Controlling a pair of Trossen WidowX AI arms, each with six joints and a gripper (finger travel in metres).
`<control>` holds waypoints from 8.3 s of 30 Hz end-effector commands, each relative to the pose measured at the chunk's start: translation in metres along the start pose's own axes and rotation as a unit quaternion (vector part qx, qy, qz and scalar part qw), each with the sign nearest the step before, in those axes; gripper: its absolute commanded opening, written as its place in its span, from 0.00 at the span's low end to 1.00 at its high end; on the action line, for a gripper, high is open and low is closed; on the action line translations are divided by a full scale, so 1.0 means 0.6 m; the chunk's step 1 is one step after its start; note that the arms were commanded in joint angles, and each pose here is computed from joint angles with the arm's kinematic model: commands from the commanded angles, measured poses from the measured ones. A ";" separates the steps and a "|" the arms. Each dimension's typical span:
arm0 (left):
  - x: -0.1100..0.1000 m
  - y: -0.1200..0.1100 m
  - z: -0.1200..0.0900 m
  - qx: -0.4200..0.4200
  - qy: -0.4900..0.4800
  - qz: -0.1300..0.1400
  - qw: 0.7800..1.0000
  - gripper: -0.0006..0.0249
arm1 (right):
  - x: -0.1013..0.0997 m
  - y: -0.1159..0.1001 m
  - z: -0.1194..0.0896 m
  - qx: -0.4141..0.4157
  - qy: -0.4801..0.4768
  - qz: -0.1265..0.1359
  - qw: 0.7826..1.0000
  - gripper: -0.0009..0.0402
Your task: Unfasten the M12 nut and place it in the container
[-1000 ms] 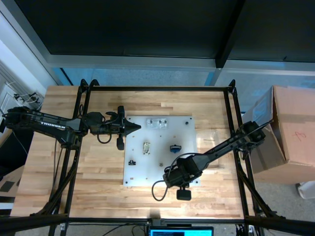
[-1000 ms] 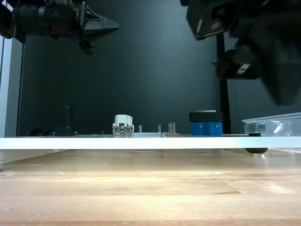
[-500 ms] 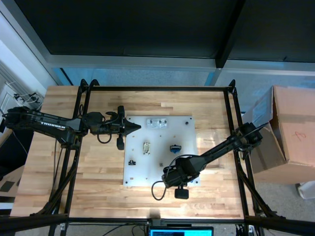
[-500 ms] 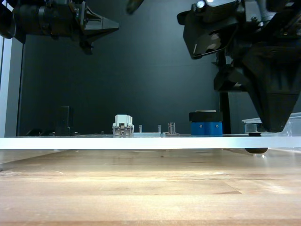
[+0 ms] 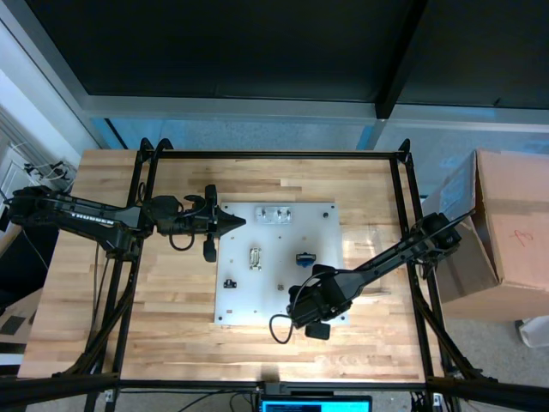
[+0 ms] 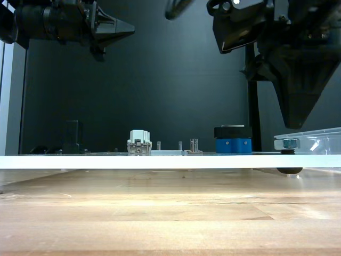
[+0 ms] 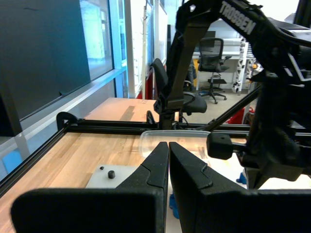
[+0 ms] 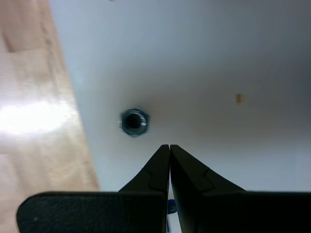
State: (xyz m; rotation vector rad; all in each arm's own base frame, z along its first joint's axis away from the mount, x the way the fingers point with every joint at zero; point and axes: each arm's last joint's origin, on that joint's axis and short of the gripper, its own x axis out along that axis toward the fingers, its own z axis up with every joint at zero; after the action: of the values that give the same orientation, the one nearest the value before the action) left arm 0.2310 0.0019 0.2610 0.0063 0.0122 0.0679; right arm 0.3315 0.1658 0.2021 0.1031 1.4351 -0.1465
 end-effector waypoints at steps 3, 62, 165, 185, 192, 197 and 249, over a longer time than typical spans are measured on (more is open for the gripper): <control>0.000 0.000 0.000 0.000 0.000 0.000 1.000 0.02 | -0.006 0.009 0.002 -0.007 0.028 0.075 0.997 0.02; 0.000 0.000 0.000 0.000 0.000 0.000 1.000 0.02 | 0.026 0.016 0.016 -0.063 0.031 0.096 0.993 0.02; 0.000 0.000 0.000 0.000 0.000 0.001 1.000 0.02 | 0.023 0.017 0.025 0.167 0.029 0.074 0.983 0.02; 0.000 0.000 0.000 0.000 0.000 0.000 1.000 0.02 | -0.045 -0.008 0.007 -0.005 -0.023 0.068 0.997 0.02; 0.000 0.000 0.000 0.000 0.000 0.001 1.000 0.02 | -0.086 -0.043 -0.022 -0.051 -0.028 0.047 0.997 0.02; 0.000 0.000 0.000 0.000 0.000 0.000 1.000 0.02 | -0.107 -0.077 -0.046 -0.040 -0.048 0.040 0.997 0.02; 0.000 0.000 0.000 0.000 0.000 0.000 1.000 0.02 | 0.029 -0.227 -0.219 0.077 -0.016 0.021 0.997 0.68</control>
State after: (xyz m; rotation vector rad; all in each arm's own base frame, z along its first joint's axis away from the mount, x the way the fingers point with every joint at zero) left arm 0.2310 0.0020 0.2610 0.0067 0.0118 0.0690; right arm 0.1829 0.0512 0.1693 0.2609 1.3867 -0.2271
